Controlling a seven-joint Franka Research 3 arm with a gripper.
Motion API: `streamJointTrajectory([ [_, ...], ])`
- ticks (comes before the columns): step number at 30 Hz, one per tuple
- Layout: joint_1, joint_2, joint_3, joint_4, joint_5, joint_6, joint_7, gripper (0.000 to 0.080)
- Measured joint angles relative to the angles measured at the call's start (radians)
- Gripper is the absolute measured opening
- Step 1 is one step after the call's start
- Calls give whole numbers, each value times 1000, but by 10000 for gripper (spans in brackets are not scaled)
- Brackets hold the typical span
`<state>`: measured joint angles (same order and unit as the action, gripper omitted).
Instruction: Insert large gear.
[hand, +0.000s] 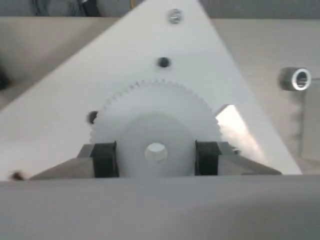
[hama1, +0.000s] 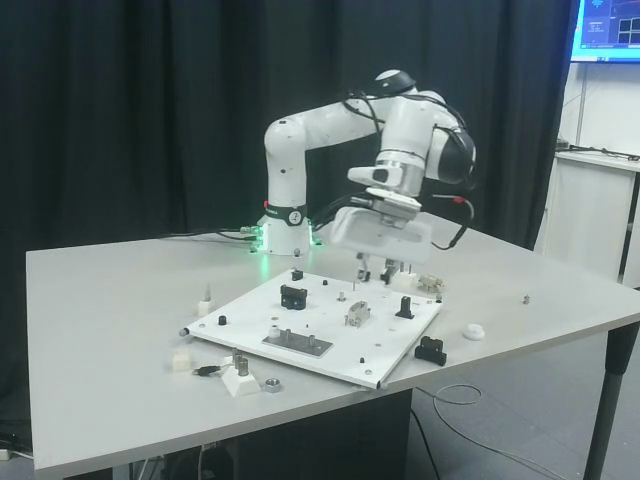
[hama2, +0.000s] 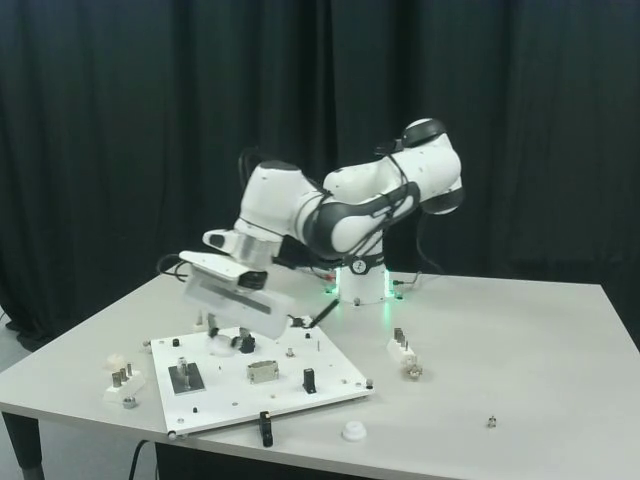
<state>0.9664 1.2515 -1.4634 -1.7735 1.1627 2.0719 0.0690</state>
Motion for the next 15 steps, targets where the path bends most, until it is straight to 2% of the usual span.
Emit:
streamJointTrajectory([
  [15,-163,28,3,63,74,-116,-120,330],
])
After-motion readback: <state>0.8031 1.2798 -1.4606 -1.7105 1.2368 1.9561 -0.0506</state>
